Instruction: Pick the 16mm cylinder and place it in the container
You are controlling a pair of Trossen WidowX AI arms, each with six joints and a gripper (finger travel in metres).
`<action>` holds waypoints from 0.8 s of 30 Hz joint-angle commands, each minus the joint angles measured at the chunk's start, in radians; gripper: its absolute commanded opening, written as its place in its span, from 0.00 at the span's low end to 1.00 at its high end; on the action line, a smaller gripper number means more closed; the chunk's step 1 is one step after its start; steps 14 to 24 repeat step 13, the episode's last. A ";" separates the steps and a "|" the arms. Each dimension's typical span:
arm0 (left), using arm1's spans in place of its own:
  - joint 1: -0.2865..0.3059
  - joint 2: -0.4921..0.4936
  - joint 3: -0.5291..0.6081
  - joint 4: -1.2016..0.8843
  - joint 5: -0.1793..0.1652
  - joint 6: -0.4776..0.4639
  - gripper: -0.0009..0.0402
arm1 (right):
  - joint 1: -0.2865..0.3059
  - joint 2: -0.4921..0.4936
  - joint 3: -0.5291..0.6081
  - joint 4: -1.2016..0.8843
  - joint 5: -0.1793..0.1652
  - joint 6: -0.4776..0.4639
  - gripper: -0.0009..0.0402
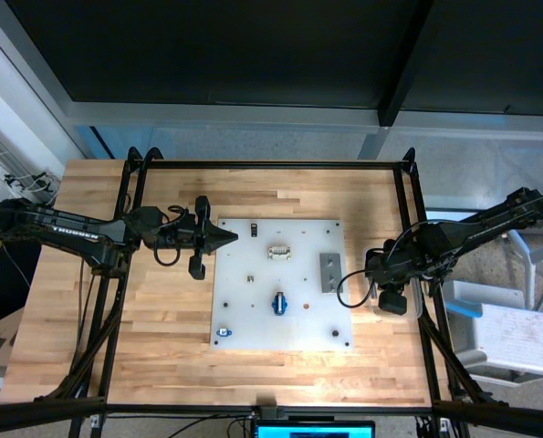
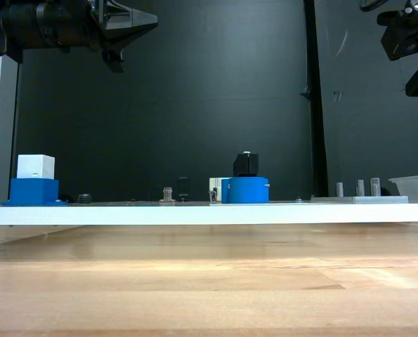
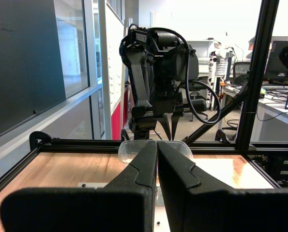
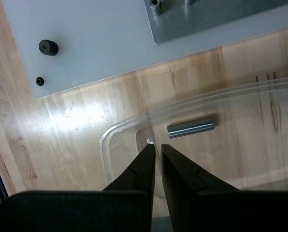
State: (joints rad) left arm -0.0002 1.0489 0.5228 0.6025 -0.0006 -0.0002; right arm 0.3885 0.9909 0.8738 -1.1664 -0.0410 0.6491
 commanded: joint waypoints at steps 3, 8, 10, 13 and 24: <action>0.000 0.000 0.000 0.000 0.000 0.000 0.02 | 0.000 0.000 0.000 0.000 0.000 -0.001 0.06; 0.000 0.000 0.000 0.000 0.000 0.000 0.02 | 0.000 0.000 0.000 0.000 0.000 -0.002 0.06; 0.000 0.000 0.000 0.000 0.000 0.000 0.02 | 0.000 0.000 0.000 0.000 0.006 -0.002 0.06; 0.000 0.000 0.000 0.000 0.000 0.000 0.02 | 0.000 0.000 0.000 0.000 0.025 0.000 0.06; 0.000 0.000 0.000 0.000 0.000 0.000 0.02 | 0.000 0.000 0.000 0.000 0.025 0.000 0.06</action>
